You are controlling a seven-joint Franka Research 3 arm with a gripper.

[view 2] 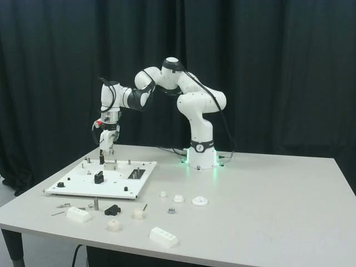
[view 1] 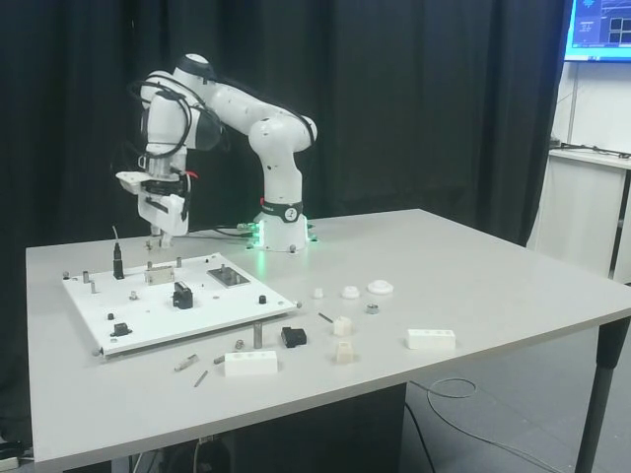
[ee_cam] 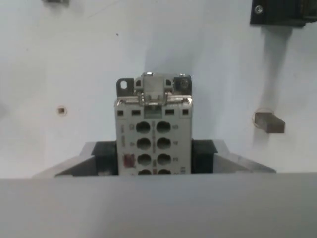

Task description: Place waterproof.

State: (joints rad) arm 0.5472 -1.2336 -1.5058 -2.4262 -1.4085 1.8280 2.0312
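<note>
The waterproof connector is a white-grey block with two rows of round holes and a metal latch at its far end. My gripper is shut on it, the black pads pressing its two sides. In the room views the gripper hangs with the connector above the far left part of the white board, clear of its surface.
The board carries a black fixture, a dark rectangular recess, a metal bracket and several upright pins. Loose on the table lie white blocks, a black part and round white pieces. A small block sits below the gripper.
</note>
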